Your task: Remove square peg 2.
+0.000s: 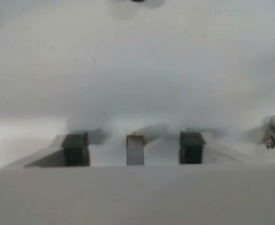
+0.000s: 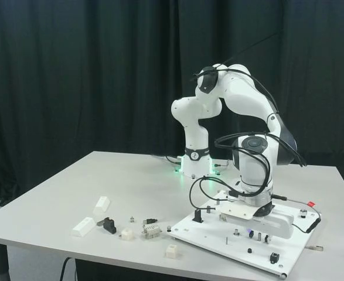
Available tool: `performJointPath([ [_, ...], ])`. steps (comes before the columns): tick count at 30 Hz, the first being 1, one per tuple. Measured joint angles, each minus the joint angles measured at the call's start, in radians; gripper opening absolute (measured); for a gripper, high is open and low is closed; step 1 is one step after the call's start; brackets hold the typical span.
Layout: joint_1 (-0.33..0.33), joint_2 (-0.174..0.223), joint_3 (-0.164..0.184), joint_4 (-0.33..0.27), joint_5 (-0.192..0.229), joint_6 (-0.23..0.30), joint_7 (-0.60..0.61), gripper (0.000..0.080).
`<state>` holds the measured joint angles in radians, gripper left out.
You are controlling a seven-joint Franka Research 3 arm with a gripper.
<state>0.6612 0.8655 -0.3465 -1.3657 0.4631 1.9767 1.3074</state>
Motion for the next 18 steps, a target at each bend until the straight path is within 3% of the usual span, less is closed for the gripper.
performJointPath([
  [3, 0.000, 0.000, 0.000, -0.001, 0.000, 0.000, 0.011, 0.0516],
  [4, 0.000, 0.000, 0.000, -0.001, 0.000, 0.000, 0.013, 0.0354],
  [12, 0.001, 0.000, 0.000, -0.001, -0.004, 0.001, 0.015, 0.0354],
  [13, 0.002, 0.000, 0.000, -0.001, -0.005, 0.002, 0.015, 0.0077],
  [18, 0.004, 0.000, 0.000, -0.001, -0.012, 0.004, 0.013, 0.0077],
])
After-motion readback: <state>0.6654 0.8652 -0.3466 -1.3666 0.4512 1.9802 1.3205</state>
